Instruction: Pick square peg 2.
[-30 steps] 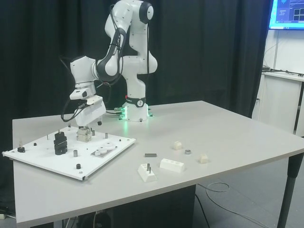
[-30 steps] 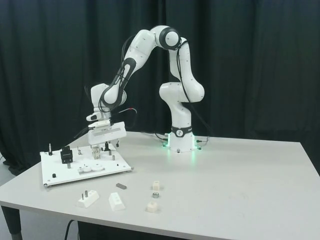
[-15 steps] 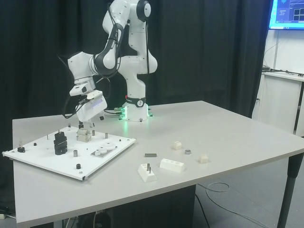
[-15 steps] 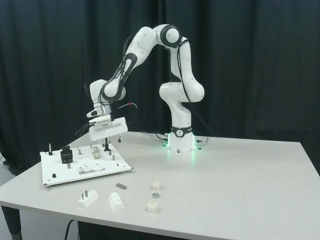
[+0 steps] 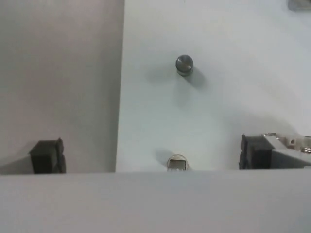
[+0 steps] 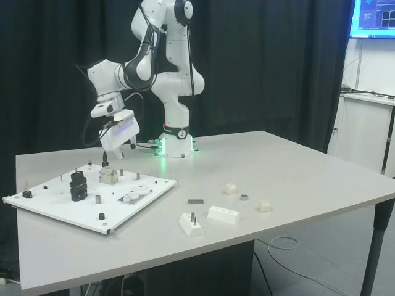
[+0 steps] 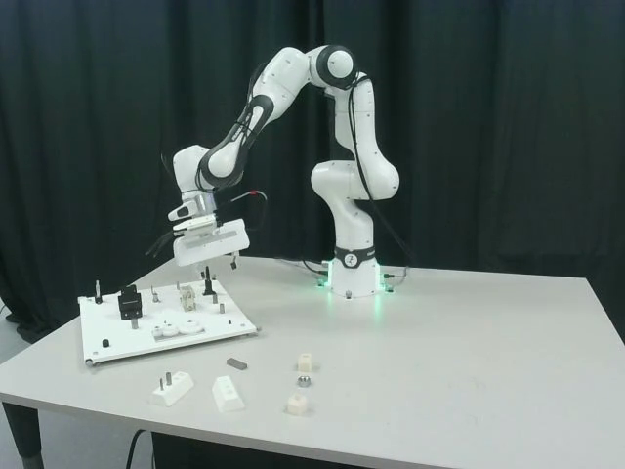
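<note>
claw (image 6: 106,156) hovering above white board (image 6: 62,209), worktop 9 o'clock side; finger state can't tell; nothing visibly held

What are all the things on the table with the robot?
Board: one, white, at the table's end beside the arm.
Clamp: one, black, on the board.
Metal block: one, grey, on the board under the end effector.
Small blocks: two, off-white, on the bare table.
Holders: two, white, near the table's front edge.
Table: one, grey.
Arm: one, white.
End effector: one, raised above the board.
</note>
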`<state>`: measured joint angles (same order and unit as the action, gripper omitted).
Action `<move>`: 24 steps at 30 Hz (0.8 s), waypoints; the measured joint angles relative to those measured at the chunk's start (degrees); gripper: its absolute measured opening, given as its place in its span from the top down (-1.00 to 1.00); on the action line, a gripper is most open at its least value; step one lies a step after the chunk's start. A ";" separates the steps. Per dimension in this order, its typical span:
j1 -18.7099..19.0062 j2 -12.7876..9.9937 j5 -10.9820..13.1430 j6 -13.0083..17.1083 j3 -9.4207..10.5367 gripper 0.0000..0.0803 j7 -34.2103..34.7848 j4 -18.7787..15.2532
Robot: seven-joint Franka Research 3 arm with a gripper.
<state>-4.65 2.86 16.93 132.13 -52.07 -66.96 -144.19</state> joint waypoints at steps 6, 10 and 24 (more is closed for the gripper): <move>0.00 2.51 -2.96 -1.26 0.40 -0.99 3.20 0.12; 0.00 4.24 -4.73 -1.76 1.05 -0.99 5.39 0.14; 0.00 9.66 -11.11 -2.79 5.15 -0.99 15.14 0.41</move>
<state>-4.65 12.51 5.82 129.34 -46.92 -51.82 -143.78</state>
